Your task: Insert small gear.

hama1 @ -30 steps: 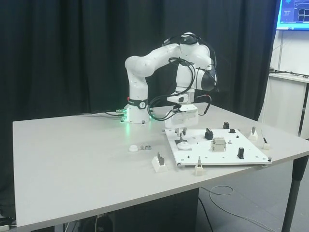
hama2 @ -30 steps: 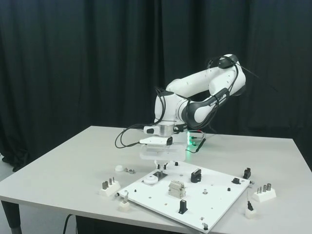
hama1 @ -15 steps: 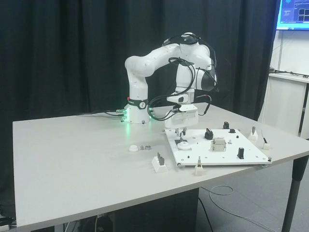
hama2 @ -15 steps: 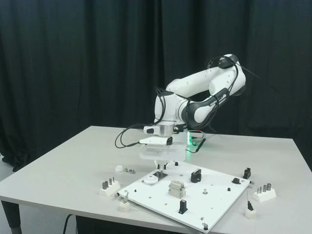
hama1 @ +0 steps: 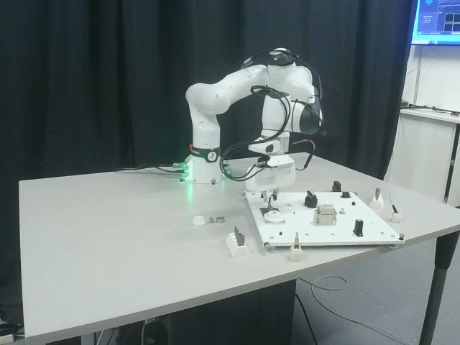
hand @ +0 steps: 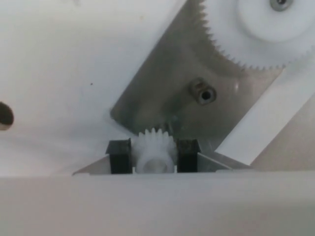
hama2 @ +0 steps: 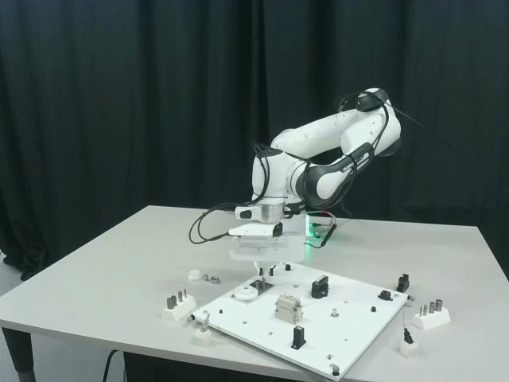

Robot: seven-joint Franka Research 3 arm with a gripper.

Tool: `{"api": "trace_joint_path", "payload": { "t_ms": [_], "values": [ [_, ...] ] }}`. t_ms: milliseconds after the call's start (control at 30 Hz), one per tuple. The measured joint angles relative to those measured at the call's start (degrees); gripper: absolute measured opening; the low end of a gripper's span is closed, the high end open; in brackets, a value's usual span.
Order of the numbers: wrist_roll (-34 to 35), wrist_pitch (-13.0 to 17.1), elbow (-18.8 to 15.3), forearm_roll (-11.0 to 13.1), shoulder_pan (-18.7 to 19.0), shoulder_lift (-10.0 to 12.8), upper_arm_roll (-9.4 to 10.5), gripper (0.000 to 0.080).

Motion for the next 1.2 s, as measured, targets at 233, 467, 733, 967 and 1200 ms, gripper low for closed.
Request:
{"api": "trace_joint_path", "payload": {
  "t_ms": [233, 467, 733, 967, 1200],
  "values": [
    [0.0, -0.52, -0.02, -0.31, 0.15, 0.0, -0.13, 0.0193],
    [-0.19, -0.3, -0.06, -0.32, 0.14, 0.0, -0.11, 0.0193],
    [-0.32, 0.72, -0.13, -0.31, -0.09, -0.03, 0.18, 0.0193],
    [-0.46, 1.04, -0.13, -0.3, -0.2, -0.03, 0.25, 0.0193],
    [-0.5, 1.28, -0.11, -0.17, -0.2, -0.03, 0.3, 0.0193]
  ]
}}
